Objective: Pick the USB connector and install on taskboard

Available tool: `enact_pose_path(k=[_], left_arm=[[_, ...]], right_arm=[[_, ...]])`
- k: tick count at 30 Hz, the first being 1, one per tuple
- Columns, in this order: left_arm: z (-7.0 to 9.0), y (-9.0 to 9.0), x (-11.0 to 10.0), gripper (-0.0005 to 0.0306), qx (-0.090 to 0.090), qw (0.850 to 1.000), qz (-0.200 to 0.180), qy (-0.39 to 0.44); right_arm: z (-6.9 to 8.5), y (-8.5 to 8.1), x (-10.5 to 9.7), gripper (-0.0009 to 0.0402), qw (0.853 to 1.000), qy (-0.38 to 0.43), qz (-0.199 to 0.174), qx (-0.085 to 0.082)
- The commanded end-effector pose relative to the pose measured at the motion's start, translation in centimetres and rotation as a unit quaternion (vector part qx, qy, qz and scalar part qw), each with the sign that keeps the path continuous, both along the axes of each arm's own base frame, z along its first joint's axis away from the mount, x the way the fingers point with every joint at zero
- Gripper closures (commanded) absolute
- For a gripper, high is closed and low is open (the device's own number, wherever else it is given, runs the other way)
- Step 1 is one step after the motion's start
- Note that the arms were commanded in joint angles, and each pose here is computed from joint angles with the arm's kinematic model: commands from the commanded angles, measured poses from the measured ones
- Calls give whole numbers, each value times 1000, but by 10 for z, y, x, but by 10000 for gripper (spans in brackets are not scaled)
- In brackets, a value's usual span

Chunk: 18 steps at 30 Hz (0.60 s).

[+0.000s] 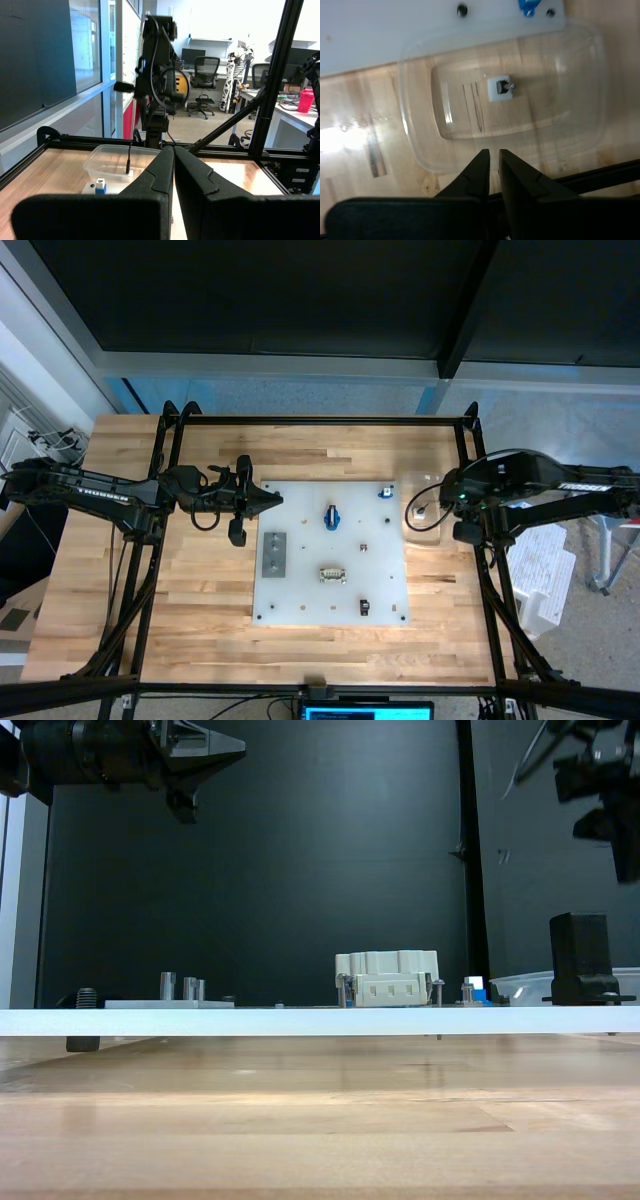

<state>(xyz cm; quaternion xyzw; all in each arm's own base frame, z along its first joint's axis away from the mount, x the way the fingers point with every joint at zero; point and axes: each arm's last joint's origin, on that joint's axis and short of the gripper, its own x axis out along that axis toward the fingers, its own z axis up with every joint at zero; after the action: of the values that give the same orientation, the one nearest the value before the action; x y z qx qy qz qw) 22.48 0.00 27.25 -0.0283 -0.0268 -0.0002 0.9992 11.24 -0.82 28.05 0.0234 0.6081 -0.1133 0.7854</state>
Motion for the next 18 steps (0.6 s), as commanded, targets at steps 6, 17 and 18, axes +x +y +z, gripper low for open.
enact_pose_path(k=[6,17,18], left_arm=[[0,0,0,300,0,1000,0,0],[0,0,0,300,0,1000,0,0],[0,0,0,300,0,1000,0,0]], right_arm=[[-28,-12,13,289,1000,9,-18,0],[-41,-28,35,260,999,36,15,0],[-42,-29,37,260,999,33,13,0]])
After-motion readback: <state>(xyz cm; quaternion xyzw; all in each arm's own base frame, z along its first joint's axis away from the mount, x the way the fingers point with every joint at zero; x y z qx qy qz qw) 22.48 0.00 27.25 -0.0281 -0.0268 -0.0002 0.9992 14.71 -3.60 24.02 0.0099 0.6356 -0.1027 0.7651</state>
